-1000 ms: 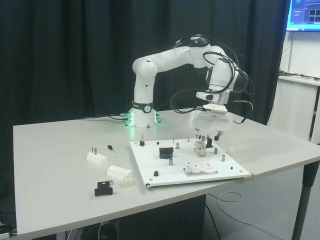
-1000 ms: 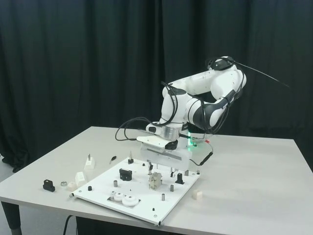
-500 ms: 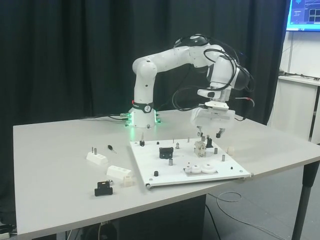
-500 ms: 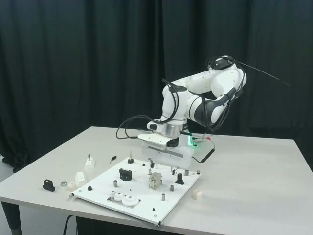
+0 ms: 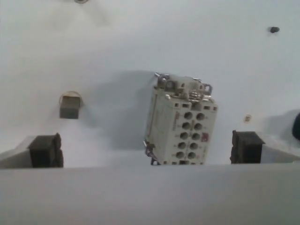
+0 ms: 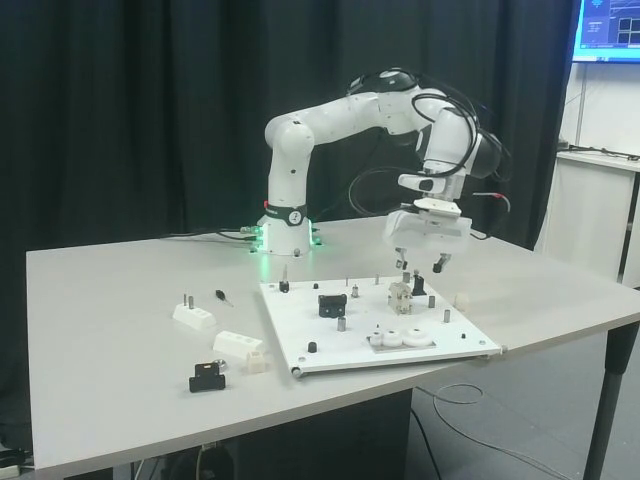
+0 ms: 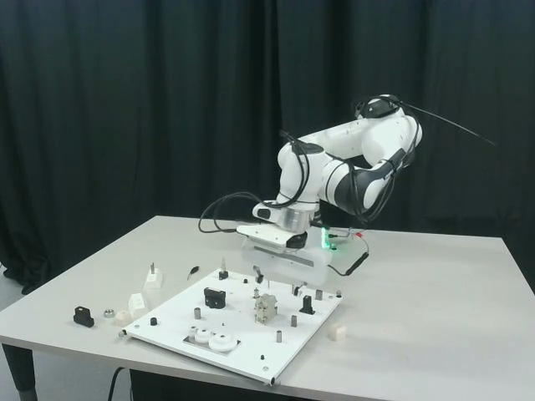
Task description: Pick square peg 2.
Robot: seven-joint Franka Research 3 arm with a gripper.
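Observation:
In the wrist view a small grey square peg (image 5: 69,107) stands in the white board (image 5: 112,42), off to one side of a grey multi-pin connector (image 5: 180,124). My gripper (image 5: 145,149) is open, its black fingertips (image 5: 44,150) wide apart with nothing between them. The connector lies roughly under the gap and the peg sits outside it. In the first room view the gripper (image 6: 422,265) hangs above the connector (image 6: 400,294) without touching it. The second room view shows the gripper (image 7: 276,280) above the board (image 7: 167,322).
The board (image 6: 300,340) also carries two white gears (image 6: 405,338), a black bracket (image 6: 330,305) and several small pegs. White blocks (image 6: 193,316) and a black piece (image 6: 207,377) lie on the table left of it. A white cube (image 6: 461,299) sits to its right.
The gripper has risen from just over the connector and drifted slightly towards the back of the board. Its fingers stay open. Nothing on the board moved.

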